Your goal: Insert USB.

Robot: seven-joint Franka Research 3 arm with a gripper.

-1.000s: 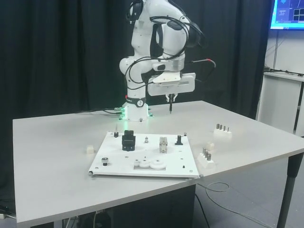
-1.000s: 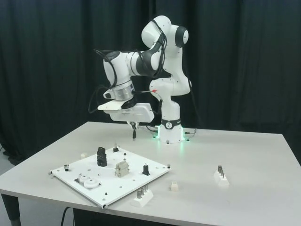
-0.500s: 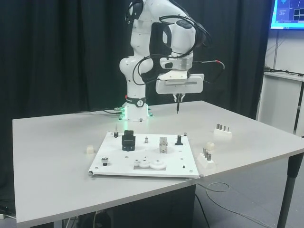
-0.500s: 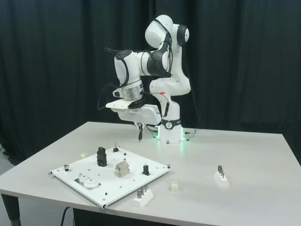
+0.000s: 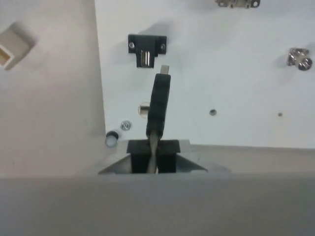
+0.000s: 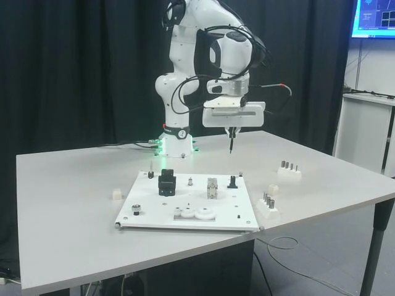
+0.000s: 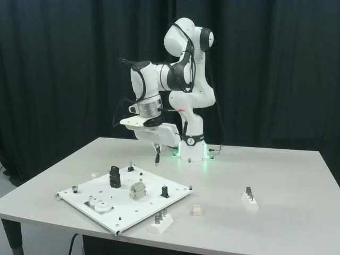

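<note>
Shifted toward the white board (image 6: 185, 203), the hand (image 5: 153, 156) grips the USB plug (image 5: 160, 101) above it.

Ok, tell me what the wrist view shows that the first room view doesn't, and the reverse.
Only the wrist view shows the metal tip of the black USB plug lined up close to the opening of the black USB socket, and the gripper fingers clamped on the plug's cable end.

Only the first room view shows the whole white arm, the grey table, the white gears and the two pin holders beside the board.

Both show the white board, the plug and the socket.
</note>
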